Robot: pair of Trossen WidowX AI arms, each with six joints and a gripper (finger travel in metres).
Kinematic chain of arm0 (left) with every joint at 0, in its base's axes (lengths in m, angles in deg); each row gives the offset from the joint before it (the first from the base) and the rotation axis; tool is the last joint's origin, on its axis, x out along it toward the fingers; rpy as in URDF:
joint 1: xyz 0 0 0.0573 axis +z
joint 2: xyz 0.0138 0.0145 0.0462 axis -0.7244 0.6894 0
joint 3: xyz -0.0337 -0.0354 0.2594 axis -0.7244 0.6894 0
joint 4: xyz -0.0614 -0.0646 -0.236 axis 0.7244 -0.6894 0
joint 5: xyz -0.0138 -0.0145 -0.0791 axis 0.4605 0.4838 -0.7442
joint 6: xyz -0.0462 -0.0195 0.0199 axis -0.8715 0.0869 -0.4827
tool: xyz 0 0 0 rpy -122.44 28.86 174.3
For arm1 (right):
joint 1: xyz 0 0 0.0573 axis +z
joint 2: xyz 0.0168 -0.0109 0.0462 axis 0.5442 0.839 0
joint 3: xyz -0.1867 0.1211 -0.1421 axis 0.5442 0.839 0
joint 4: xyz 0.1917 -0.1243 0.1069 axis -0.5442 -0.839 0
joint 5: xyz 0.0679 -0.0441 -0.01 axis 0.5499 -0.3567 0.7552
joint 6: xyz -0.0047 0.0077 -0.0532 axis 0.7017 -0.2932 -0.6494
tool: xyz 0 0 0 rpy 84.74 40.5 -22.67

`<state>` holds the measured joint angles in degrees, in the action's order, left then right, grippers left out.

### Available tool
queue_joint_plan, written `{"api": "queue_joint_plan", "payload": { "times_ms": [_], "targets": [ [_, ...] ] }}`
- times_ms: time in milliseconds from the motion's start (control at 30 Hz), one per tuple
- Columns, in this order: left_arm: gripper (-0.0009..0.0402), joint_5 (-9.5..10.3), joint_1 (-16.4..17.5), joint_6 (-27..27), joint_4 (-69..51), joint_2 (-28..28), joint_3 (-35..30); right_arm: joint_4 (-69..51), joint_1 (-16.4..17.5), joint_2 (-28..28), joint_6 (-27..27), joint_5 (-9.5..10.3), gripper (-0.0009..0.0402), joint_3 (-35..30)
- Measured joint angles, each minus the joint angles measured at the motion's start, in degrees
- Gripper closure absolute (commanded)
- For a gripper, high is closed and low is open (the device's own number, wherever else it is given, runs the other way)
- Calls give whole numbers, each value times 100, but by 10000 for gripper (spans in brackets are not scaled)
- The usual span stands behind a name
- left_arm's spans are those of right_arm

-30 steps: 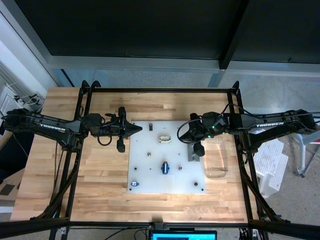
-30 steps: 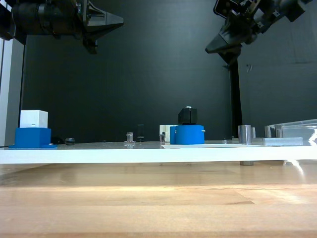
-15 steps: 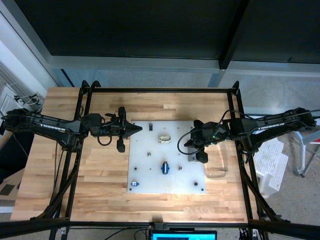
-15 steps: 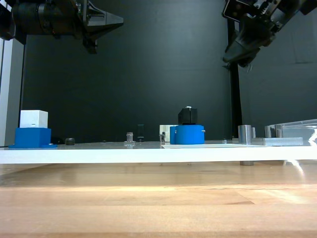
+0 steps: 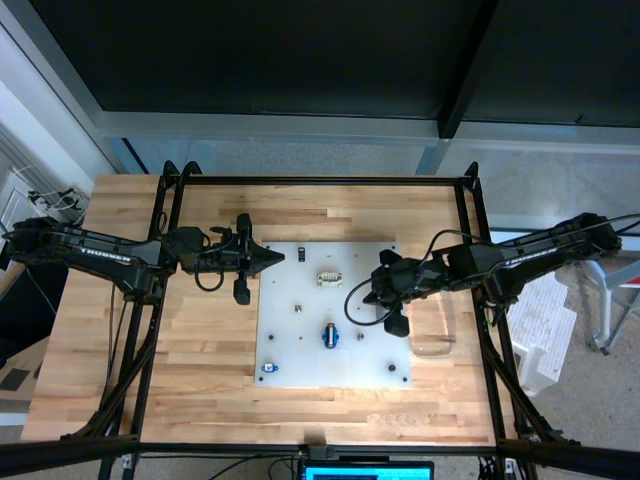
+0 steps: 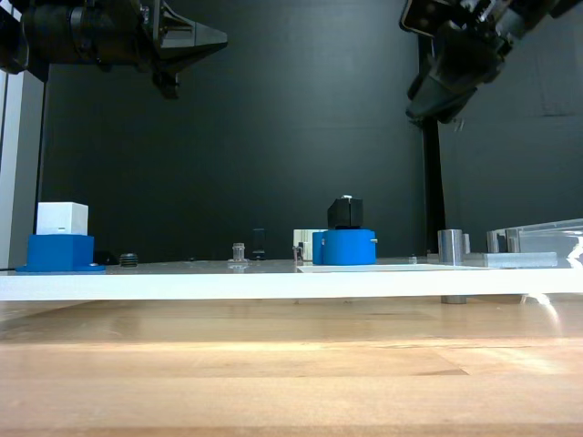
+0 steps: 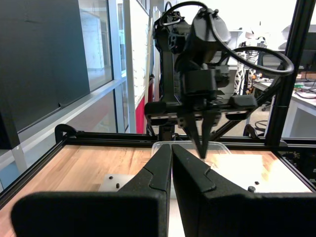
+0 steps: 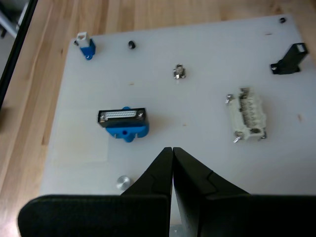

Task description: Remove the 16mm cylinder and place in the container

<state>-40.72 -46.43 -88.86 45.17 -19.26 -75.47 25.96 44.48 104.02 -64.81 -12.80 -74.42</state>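
The 16mm cylinder (image 5: 360,337) is a short silvery peg standing upright in the white board (image 5: 300,345), right of the blue fitting (image 5: 329,335). It also shows in the low view (image 6: 450,247) and in the right wrist view (image 8: 123,182). My right gripper (image 5: 373,292) hangs shut well above the board (image 6: 417,114), behind and slightly right of the peg, fingers (image 8: 160,165) pressed together with nothing held. The container (image 5: 433,320), a clear tub, sits on the table just off the board's right edge. My left gripper (image 5: 272,258) is shut and parked high by the board's back left corner.
The board also carries a white connector (image 5: 327,277), a small black bracket (image 5: 299,250), tiny pegs (image 5: 297,307) and a blue-and-white block (image 5: 267,369) at the near left. Black frame rails (image 5: 320,181) border the wooden table.
My right gripper has swung toward the near side and slightly left over the board's right part, closer to the peg. The left arm has not moved.
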Motion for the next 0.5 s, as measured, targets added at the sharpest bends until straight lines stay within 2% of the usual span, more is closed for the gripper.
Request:
{"api": "queue_joint_plan", "payload": {
  "times_ms": [267, 500],
  "targets": [
    [393, 0, 0, -2, 0, 0, -2, -1646, 146, 1021, 2, 4, 381, -1134],
    [393, 2, 0, 0, 0, 0, 0, -2765, 278, 1834, 0, 4, 316, -1856]
  ]
}}
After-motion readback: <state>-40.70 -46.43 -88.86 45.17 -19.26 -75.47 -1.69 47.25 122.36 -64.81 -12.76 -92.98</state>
